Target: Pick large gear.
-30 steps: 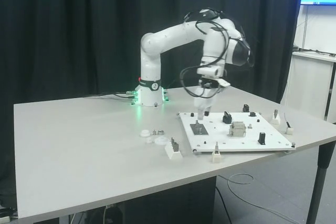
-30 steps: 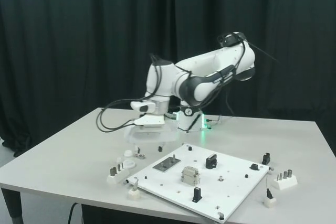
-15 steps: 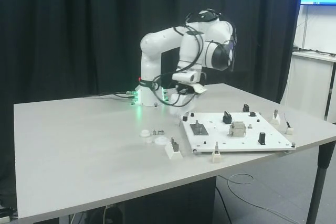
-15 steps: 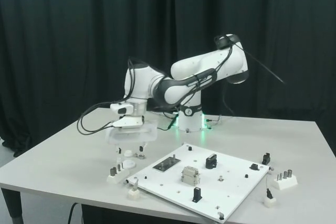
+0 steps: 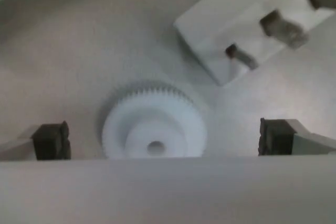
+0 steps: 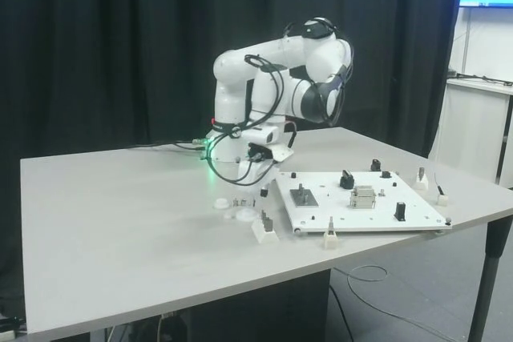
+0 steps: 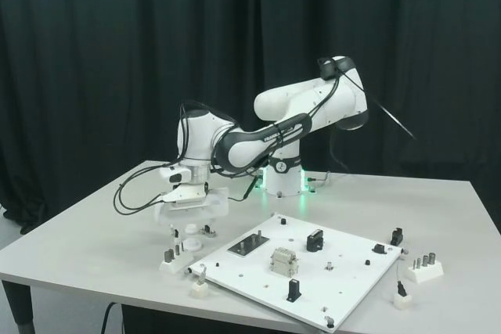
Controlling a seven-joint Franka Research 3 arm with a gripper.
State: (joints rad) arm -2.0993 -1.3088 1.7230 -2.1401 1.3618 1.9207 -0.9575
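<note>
The big grey table (image 6: pixel 120 206) holds everything. The white robot arm (image 6: pixel 264 62) bends low over the table, beside the white board (image 6: pixel 361 202) that carries small black and grey parts. Near the board's corner sits a small white block (image 5: pixel 247 24) with little pegs standing in it.

The large gear (image 5: pixel 153 128) is white, with many tiny teeth and a hole in its middle. It lies flat on the table, close to the block.

The gripper (image 5: pixel 163 140) hangs over the gear with its two black fingertips (image 5: pixel 51 141) spread wide, one on each side. They do not touch the gear.

So the reaching part looks about done. The gear is not yet held. The arm must go down, squeeze and lift.
</note>
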